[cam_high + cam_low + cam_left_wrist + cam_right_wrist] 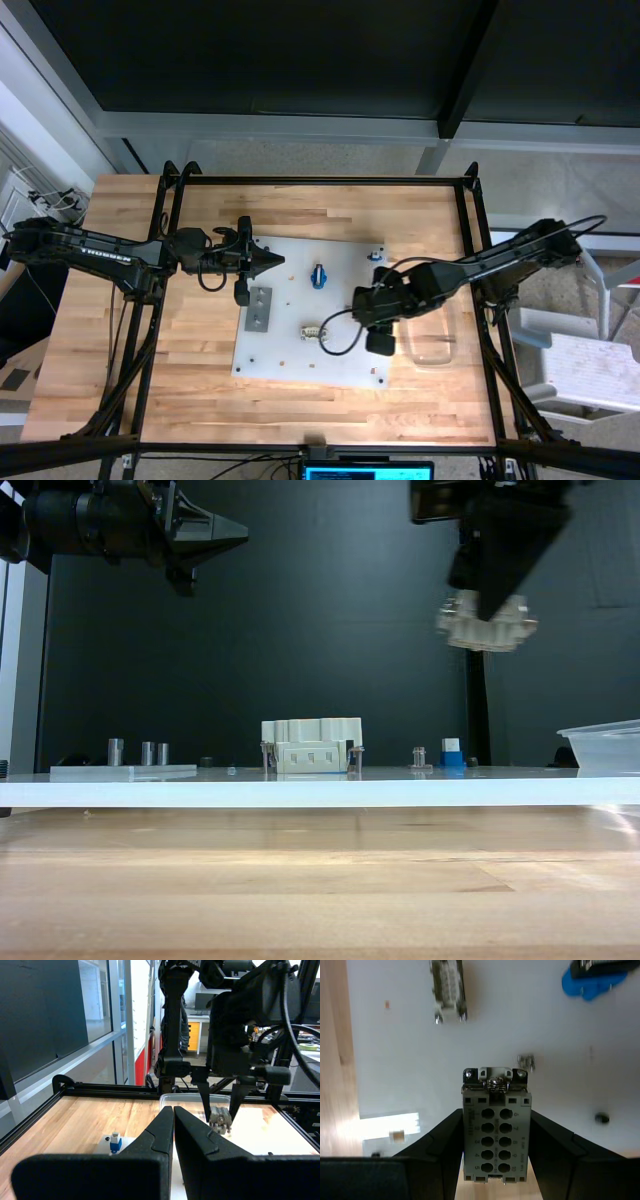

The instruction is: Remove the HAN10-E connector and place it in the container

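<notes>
While the left gripper (268, 259) hangs over the far-left part of the white board (300, 352) with its jaws pressed together, a grey metal plate (258, 308), a beige connector housing (312, 331) and a blue upright part (318, 276) sit on the board. Farther right, the right gripper (381, 341) pinches the HAN10-E connector (495, 1135), raised above the board's right edge, beside the clear container (604, 742).

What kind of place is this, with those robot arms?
Probably a robotics lab. A black-framed wooden table carries a white board with parts. The left end effector hovers shut over the board's far left part; the right end effector holds the HAN10-E connector above its right side.
</notes>
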Controlling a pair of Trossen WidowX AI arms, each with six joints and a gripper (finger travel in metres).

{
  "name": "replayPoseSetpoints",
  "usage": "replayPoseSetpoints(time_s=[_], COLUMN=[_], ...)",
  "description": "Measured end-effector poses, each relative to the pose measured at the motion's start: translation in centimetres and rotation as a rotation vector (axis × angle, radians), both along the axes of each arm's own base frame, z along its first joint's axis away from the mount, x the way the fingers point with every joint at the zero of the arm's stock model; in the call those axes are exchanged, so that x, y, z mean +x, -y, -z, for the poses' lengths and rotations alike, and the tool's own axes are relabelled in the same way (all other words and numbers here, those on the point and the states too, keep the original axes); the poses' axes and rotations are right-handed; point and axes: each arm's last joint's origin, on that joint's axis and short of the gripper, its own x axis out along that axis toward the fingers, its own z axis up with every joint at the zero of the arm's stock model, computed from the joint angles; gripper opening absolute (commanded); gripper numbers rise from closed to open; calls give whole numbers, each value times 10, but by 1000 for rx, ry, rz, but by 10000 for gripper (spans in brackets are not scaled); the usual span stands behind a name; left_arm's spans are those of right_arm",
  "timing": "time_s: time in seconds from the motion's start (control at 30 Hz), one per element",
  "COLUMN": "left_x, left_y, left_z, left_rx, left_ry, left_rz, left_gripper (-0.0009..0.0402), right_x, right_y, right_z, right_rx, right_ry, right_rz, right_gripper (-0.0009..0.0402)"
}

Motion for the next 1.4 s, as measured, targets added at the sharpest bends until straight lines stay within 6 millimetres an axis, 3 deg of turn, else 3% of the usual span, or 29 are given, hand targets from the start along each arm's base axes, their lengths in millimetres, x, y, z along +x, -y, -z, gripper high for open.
replayPoseSetpoints(time_s=[0.67, 1.4], left_x=[0, 0], left_y=[0, 0], left_z=[0, 0], left_rx=[0, 0], left_ry=[0, 0], left_rz=[0, 0], left_gripper=[0, 0], right_x=[-72, -125], right_y=[5, 11], right_z=[23, 60], right_rx=[35, 75], right_ry=[-46, -113], right_rz=[41, 116], right_gripper=[2, 2])
